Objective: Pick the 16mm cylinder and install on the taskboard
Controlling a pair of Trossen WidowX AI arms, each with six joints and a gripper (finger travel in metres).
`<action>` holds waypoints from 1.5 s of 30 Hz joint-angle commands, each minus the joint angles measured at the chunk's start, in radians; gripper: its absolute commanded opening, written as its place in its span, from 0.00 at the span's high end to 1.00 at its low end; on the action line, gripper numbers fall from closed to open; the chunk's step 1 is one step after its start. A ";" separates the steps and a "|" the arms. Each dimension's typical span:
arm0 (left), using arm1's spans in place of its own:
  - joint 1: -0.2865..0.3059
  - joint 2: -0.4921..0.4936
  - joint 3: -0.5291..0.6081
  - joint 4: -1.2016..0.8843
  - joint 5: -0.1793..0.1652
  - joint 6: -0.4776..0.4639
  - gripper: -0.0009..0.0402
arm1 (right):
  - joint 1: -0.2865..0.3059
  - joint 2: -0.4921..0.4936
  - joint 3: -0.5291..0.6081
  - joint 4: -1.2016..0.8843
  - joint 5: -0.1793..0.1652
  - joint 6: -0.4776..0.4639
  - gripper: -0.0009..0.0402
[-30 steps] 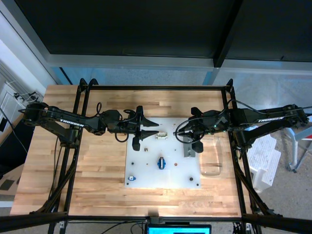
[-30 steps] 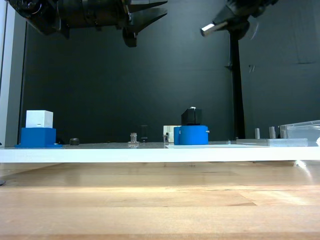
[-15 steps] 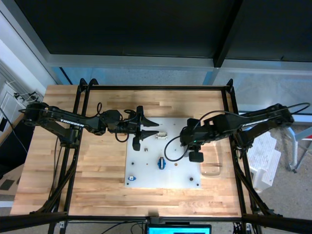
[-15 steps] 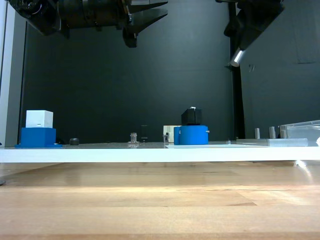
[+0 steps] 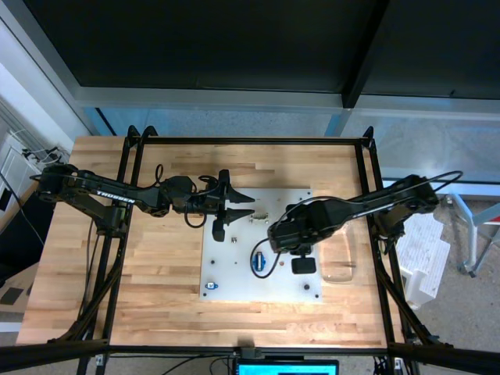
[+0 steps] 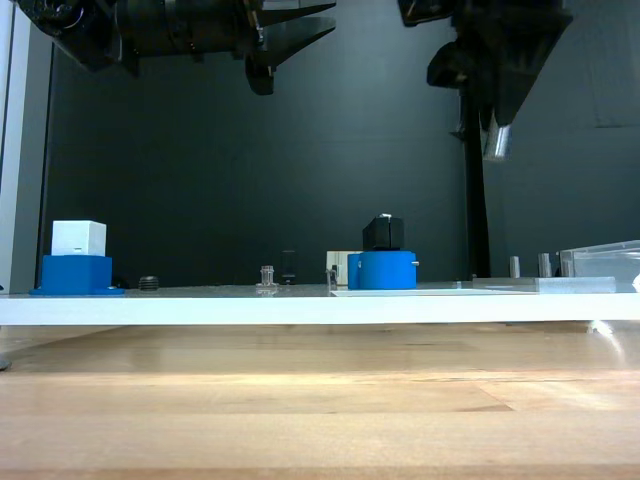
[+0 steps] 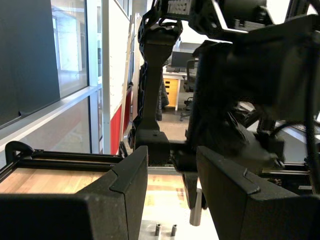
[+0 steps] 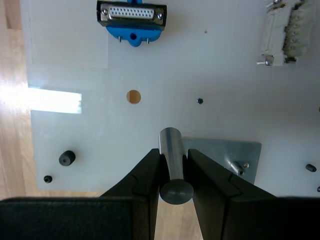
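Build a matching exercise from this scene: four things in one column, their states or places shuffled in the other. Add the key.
Things
1. 16mm cylinder
2. left gripper
3. blue connector
4. right gripper

States or places
A. open, holding nothing, high over the far left part of the taskboard
B. standing on the taskboard
C. gripped between two fingers, clear of the board
D. shut on a metal peg above the taskboard

Pairs: 1-C, 2-A, 3-B, 4-D
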 commanded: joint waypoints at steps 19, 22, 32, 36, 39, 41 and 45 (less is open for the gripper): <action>0.000 0.001 0.000 0.000 0.000 0.000 0.66 | 0.012 0.274 0.182 -0.100 -0.056 -0.003 0.98; 0.000 0.001 0.000 0.000 0.000 0.000 0.66 | 0.013 0.274 0.169 -0.061 -0.067 -0.002 0.98; 0.000 0.000 0.000 0.000 0.000 0.000 0.66 | 0.021 0.274 0.128 -0.018 -0.073 0.008 0.98; 0.000 0.001 0.000 0.000 0.000 0.000 0.66 | 0.024 0.274 0.116 -0.005 -0.071 0.011 0.98; 0.000 0.001 0.000 0.000 0.000 0.000 0.66 | 0.026 0.274 0.109 0.011 -0.071 0.018 0.98; 0.000 0.001 0.000 0.000 0.000 0.000 0.66 | 0.028 0.274 0.108 0.012 -0.070 0.021 0.98; 0.000 0.000 0.000 0.000 0.000 0.000 0.66 | 0.029 0.274 0.108 0.016 -0.049 0.021 0.98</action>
